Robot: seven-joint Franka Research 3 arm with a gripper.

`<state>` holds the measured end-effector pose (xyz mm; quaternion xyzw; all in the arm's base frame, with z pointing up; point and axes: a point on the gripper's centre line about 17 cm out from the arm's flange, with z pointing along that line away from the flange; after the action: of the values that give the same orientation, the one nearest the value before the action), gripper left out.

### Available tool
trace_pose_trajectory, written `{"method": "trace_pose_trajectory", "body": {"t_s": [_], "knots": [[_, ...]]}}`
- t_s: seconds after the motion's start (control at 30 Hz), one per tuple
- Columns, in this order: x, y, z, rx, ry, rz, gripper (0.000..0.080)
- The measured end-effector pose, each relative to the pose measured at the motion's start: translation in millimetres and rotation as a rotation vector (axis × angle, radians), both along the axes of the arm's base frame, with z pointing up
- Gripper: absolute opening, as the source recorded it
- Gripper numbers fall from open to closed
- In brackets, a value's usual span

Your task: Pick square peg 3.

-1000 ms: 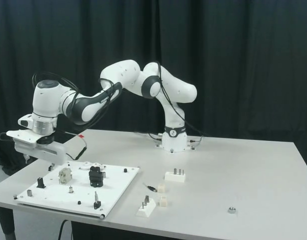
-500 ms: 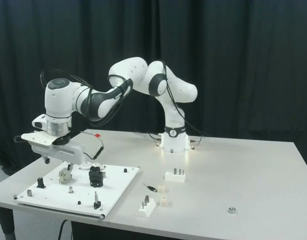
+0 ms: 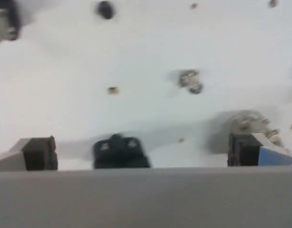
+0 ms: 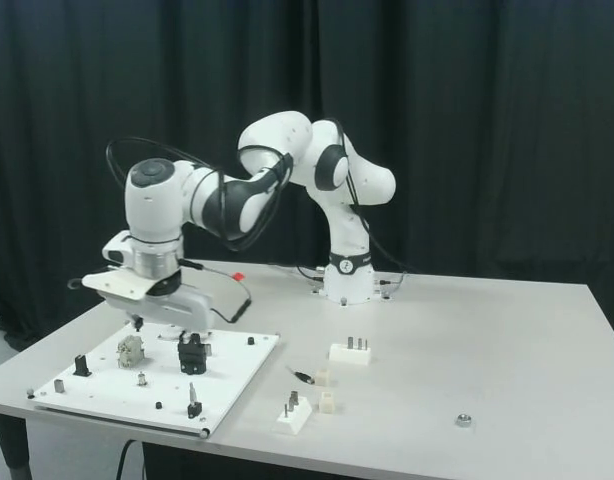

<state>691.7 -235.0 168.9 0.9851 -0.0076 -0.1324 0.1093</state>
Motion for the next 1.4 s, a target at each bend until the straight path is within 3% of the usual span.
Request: {"method": "trace_pose_trajectory", "body": {"t_s": [0.63,0.93,1.13,1.4], "knots": [[-33.7,105.3,-11.7,0.004,0.144,-0.086,0.0800],[-55.1,141.8,-20.4,-0.015,0.198,-0.103,0.0800],[-62.1,159.9,-26.4,-0.022,0.204,-0.093,0.0800],[-62.2,175.8,-33.4,-0.023,0.167,-0.113,0.0800]]}}
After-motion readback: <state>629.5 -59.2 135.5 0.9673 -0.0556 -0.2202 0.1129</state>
